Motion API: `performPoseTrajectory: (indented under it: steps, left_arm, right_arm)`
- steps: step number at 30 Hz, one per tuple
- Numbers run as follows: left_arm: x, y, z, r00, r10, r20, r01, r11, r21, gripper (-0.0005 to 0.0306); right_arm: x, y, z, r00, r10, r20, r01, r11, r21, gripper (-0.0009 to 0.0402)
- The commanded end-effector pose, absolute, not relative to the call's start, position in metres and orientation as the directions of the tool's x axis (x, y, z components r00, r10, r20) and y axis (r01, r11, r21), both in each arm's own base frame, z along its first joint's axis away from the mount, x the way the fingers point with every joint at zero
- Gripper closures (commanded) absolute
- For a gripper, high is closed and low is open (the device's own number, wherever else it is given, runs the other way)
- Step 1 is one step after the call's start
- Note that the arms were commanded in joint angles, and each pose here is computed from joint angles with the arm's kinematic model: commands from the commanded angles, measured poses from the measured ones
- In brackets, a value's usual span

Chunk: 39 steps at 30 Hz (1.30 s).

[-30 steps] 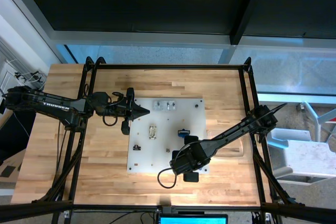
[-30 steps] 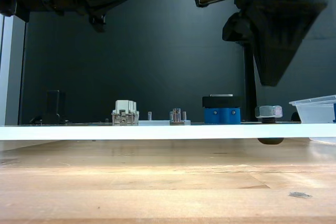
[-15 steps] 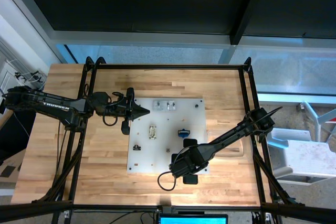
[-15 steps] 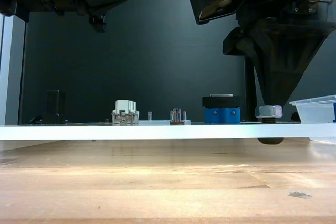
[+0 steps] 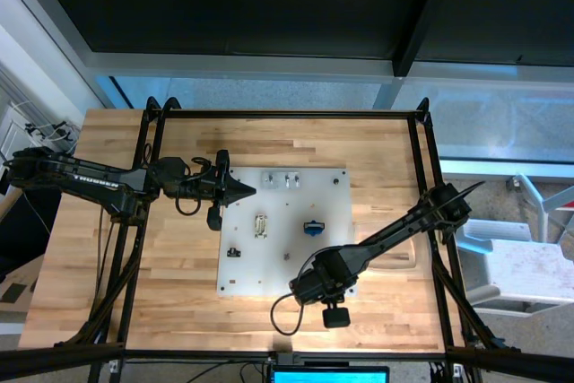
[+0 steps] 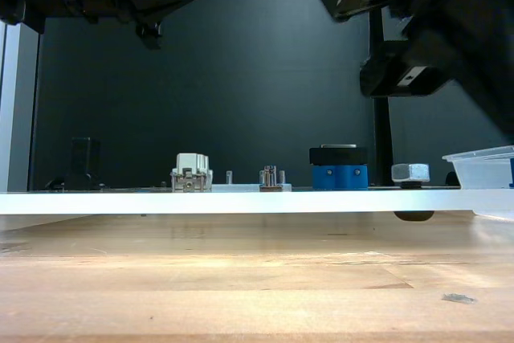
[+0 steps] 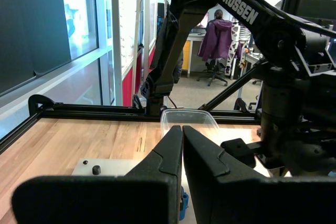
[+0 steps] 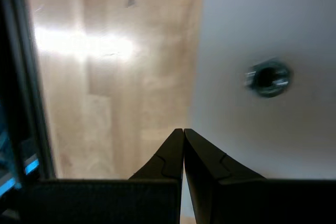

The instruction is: Pick the M12 fastener and fasten on the M12 threads

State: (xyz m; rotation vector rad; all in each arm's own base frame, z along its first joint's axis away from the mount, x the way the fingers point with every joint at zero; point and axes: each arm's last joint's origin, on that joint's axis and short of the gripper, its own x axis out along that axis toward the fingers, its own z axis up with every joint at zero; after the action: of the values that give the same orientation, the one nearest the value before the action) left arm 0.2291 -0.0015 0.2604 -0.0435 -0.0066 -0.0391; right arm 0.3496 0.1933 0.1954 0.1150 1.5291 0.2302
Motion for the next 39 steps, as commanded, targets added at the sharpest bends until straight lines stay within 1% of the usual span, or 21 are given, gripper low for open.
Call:
performPoseTrajectory:
  steps: [1,3,5,6,7,10,13,19,23,24,25,27,28,29,30,31,33,36,39]
  left_arm:
    - [0.2292,-0.0014,0.2605,0.99923,-0.039,0.008,0.039,0.99832,-0.043,0.0300]
    - [0.2292,-0.0015,0.2605,0.99921,-0.039,0.008,0.039,0.99831,-0.043,0.0300]
    - [0.2292,-0.0014,0.2604,0.99923,-0.039,0.007,0.039,0.99832,-0.043,0.0300]
    - [0.2292,-0.0014,0.2604,0.99923,-0.039,0.007,0.039,0.99832,-0.043,0.0300]
    - [0.2292,-0.0015,0.2604,0.99922,-0.039,0.007,0.039,0.99831,-0.043,0.0300]
    - [0.2292,-0.0014,0.2605,0.99923,-0.039,0.008,0.039,0.99832,-0.043,0.0300]
    - [0.2292,-0.0014,0.2605,0.99923,-0.039,0.008,0.039,0.99832,-0.043,0.0300]
    - [0.2292,-0.0015,0.2605,0.99921,-0.039,0.008,0.039,0.99831,-0.043,0.0300]
    - [0.2292,-0.0014,0.2605,0.99923,-0.039,0.008,0.039,0.99832,-0.043,0.0300]
    - [0.2292,-0.0014,0.2605,0.99923,-0.039,0.008,0.039,0.99832,-0.043,0.0300]
    - [0.2292,-0.0014,0.2605,0.99923,-0.039,0.008,0.039,0.99832,-0.043,0.0300]
    - [0.2292,-0.0014,0.2605,0.99923,-0.039,0.008,0.039,0.99832,-0.043,0.0300]
    - [0.2292,-0.0014,0.2605,0.99923,-0.039,0.008,0.039,0.99832,-0.043,0.0300]
    - [0.2292,-0.0015,0.2605,0.99921,-0.039,0.008,0.039,0.99831,-0.043,0.0300]
    - [0.2292,-0.0015,0.2605,0.99921,-0.039,0.008,0.039,0.99831,-0.043,0.0300]
    - [0.2292,-0.0014,0.2605,0.99923,-0.039,0.008,0.039,0.99832,-0.043,0.0300]
    - [0.2292,-0.0014,0.2605,0.99923,-0.039,0.008,0.039,0.99832,-0.043,0.0300]
    - [0.2292,-0.0014,0.2605,0.99923,-0.039,0.008,0.039,0.99832,-0.043,0.0300]
    - [0.2292,-0.0014,0.2605,0.99923,-0.039,0.008,0.039,0.99832,-0.043,0.0300]
  right_arm:
    - [0.349,0.191,0.199,0.062,0.158,-0.986,-0.064,0.986,0.154,0.0393]
    - [0.348,0.189,0.202,0.086,0.114,-0.990,-0.049,0.993,0.110,0.0393]
    - [0.348,0.184,0.204,0.112,0.048,-0.993,-0.017,0.999,0.046,0.0393]
    - [0.348,0.183,0.206,0.126,0.022,-0.992,-0.002,1.000,0.022,0.0393]
    - [0.349,0.181,0.206,0.139,-0.001,-0.990,0.013,1.000,0.001,0.0393]
    - [0.350,0.179,0.205,0.160,-0.046,-0.986,0.029,0.999,-0.041,0.0393]
    - [0.350,0.179,0.200,0.171,-0.038,-0.984,0.048,0.998,-0.030,0.0393]
    - [0.351,0.180,0.188,0.170,-0.038,-0.985,0.069,0.997,-0.026,0.0393]
    - [0.352,0.181,0.187,0.179,-0.028,-0.983,0.075,0.997,-0.015,0.0393]
    - [0.352,0.181,0.187,0.176,-0.017,-0.984,0.077,0.997,-0.003,0.0393]
    - [0.352,0.182,0.188,0.168,0.012,-0.986,0.074,0.997,0.025,0.0393]
    - [0.351,0.185,0.190,0.130,0.116,-0.985,0.037,0.992,0.122,0.0393]
    - [0.350,0.186,0.191,0.112,0.162,-0.980,0.019,0.986,0.165,0.0393]
    - [0.350,0.187,0.192,0.096,0.197,-0.976,0.007,0.980,0.198,0.0393]
    - [0.349,0.188,0.192,0.084,0.219,-0.972,0.001,0.976,0.220,0.0393]
    - [0.349,0.188,0.193,0.079,0.227,-0.971,-0.001,0.974,0.228,0.0393]
    - [0.348,0.188,0.194,0.079,0.226,-0.971,-0.001,0.974,0.226,0.0393]
    - [0.348,0.187,0.194,0.083,0.201,-0.976,0.006,0.979,0.202,0.0393]
    - [0.348,0.184,0.194,0.112,0.136,-0.984,0.022,0.990,0.140,0.0393]
